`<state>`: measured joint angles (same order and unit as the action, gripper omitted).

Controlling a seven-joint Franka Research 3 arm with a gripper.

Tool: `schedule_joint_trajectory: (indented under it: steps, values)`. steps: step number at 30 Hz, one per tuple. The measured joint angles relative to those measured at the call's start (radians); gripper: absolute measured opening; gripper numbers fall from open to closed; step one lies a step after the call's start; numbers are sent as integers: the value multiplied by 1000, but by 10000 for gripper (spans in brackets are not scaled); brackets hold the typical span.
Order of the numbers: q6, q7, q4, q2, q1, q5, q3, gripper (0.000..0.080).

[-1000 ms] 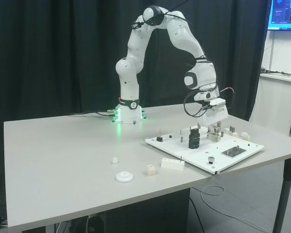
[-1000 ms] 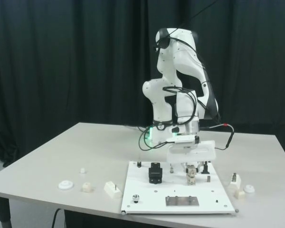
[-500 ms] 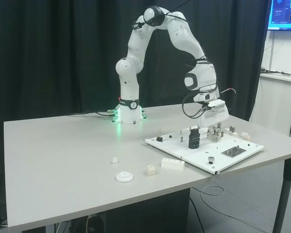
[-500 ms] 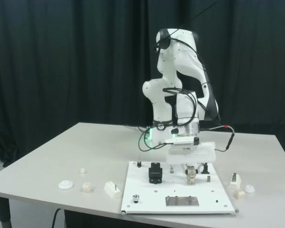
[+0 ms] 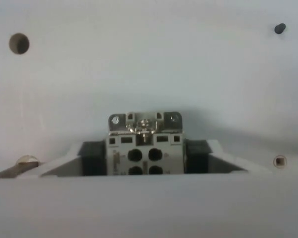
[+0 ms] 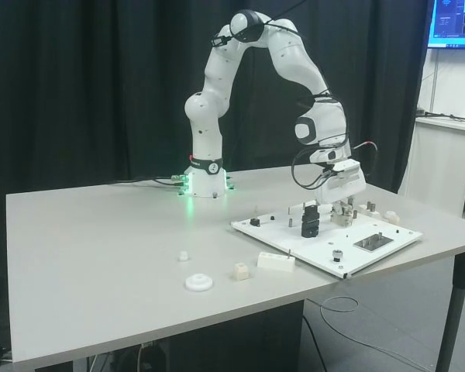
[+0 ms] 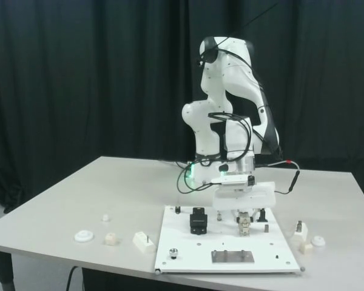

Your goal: Insert waterproof.

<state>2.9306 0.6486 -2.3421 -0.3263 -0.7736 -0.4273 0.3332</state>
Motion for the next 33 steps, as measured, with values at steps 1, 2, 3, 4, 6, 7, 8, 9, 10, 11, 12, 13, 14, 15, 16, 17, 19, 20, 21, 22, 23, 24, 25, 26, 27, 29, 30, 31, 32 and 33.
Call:
schedule_joint_trajectory:
  steps: [1, 2, 3, 4, 6, 7, 8, 9, 10, 11, 12, 13, 14, 15, 16, 17, 19, 20, 21, 22, 23, 24, 25, 26, 27, 29, 30, 31, 32, 33]
  values:
    - [0, 0, 1, 0, 0, 0, 0, 320]
    - [0, 0, 3, 1, 0, 0, 0, 320]
    - [0, 0, 5, 1, 0, 0, 0, 320]
    - [0, 1, 8, 2, 0, 0, 0, 320]
    - [-2, 3, 15, 5, 1, 0, 1, 525]
    - [-3, 5, 18, 7, 1, 0, 1, 525]
    - [-6, 7, 21, 9, 2, 0, 1, 525]
    - [-10, 8, 25, 11, 3, 0, 2, 525]
    - [-15, 8, 28, 14, 4, 0, 3, 525]
    - [-19, 8, 31, 17, 5, 0, 3, 525]
    - [-25, 8, 34, 20, 6, 0, 3, 525]
    - [-33, 8, 37, 23, 6, 0, 4, 525]
    - [-42, 8, 39, 26, 7, 0, 5, 782]
    - [-53, 8, 43, 28, 7, 0, 7, 782]
    - [-65, 8, 46, 31, 7, 1, 8, 782]
    - [-80, 8, 50, 33, 7, 1, 9, 782]
    - [-110, 8, 58, 37, 7, 3, 12, 782]
    - [-126, 9, 64, 38, 7, 4, 14, 797]
    - [-143, 12, 69, 39, 7, 5, 15, 797]
    - [-160, 16, 75, 39, 7, 7, 16, 797]
    - [-176, 23, 82, 39, 7, 10, 17, 797]
    - [-191, 29, 88, 40, 7, 13, 18, 797]
    - [-207, 36, 94, 40, 7, 19, 19, 797]
    - [-225, 45, 101, 40, 6, 27, 19, 799]
    - [-241, 54, 107, 40, 6, 36, 20, 799]
    - [-274, 82, 119, 41, 6, 58, 21, 799]
    - [-291, 99, 125, 41, 6, 70, 21, 799]
    - [-307, 118, 131, 41, 5, 83, 21, 799]
    - [-323, 136, 137, 41, 5, 96, 21, 800]
    - [-339, 155, 143, 41, 4, 110, 21, 800]
